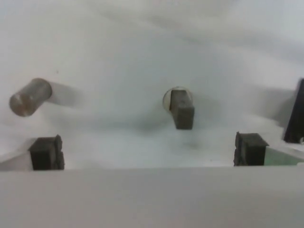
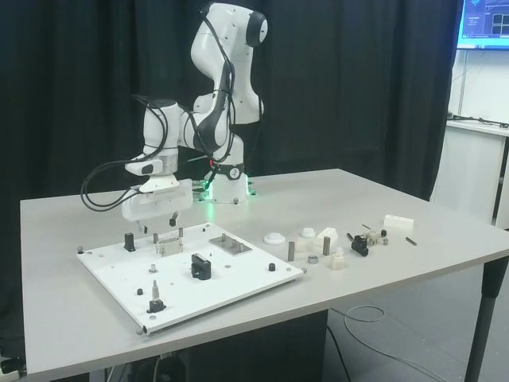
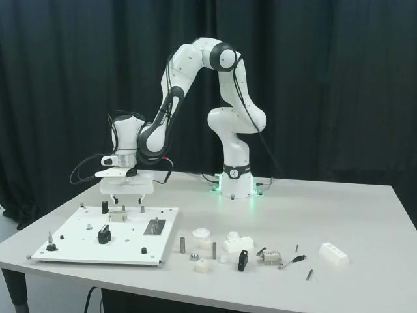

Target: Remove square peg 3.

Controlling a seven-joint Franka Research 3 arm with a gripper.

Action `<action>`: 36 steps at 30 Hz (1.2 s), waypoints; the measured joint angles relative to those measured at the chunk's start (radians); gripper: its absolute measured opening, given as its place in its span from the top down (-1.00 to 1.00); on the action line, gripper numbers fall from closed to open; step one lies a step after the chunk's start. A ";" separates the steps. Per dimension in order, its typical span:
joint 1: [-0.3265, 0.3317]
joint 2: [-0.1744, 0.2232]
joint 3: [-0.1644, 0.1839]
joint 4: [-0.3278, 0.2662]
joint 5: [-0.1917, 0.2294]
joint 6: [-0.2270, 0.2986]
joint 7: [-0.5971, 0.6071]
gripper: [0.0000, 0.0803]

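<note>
In the wrist view a dark grey square peg point(image 1: 181, 109) stands upright in the white board point(image 1: 118, 61), centred between my two black fingertips point(image 1: 46, 153) and below them. My gripper point(image 1: 147, 151) is open and holds nothing. A grey round peg point(image 1: 29, 97) stands off to one side, outside the fingers. In the room views the gripper point(image 2: 157, 221) point(image 3: 128, 198) hangs just above the back part of the white board point(image 2: 238, 280) point(image 3: 78, 246), over a small cluster of pegs.
On the board are a tall black peg point(image 2: 129, 240) point(image 3: 104, 207), a black block point(image 2: 199, 267) point(image 3: 103, 235) and a grey metal plate point(image 2: 231, 245) point(image 3: 154, 227). Several loose white and black parts point(image 2: 326, 239) point(image 3: 228, 244) lie on the grey table beside it.
</note>
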 joint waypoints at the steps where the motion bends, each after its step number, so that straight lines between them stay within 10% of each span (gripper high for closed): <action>1: 0.000 0.003 0.000 0.002 0.011 0.003 -0.011 -0.99; 36: -0.001 0.079 0.010 0.069 0.136 0.001 -0.062 -0.99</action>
